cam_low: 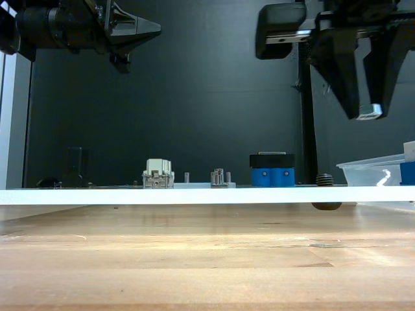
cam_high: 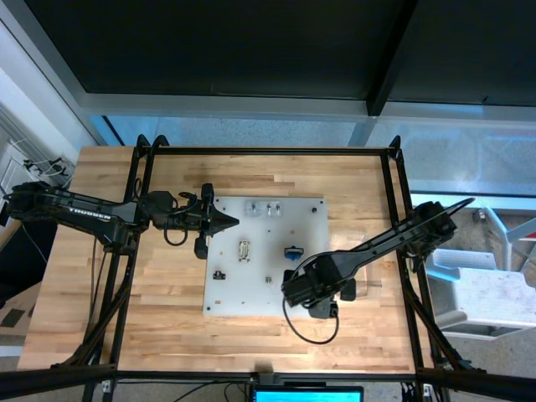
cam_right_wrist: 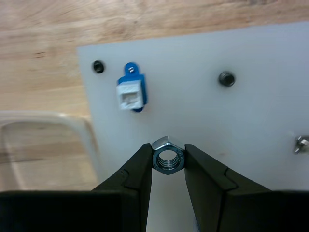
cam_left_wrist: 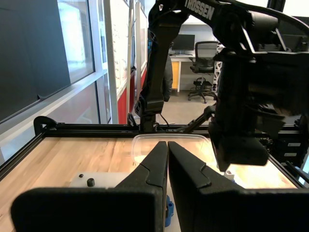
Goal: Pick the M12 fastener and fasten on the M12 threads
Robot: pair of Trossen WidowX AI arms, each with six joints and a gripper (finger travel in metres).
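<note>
Pick done: right tool clamps the nut high over the board; stud bare, threading left; left tool clenched empty, high at far left.

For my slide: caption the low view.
Right gripper holds a silver nut high over the white board, black stud bare; left gripper hangs shut, high at left.

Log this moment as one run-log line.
right gripper: shut on nut, raised above white board | stud: bare | left gripper: shut, raised at board's left edge | fastening: not yet begun
</note>
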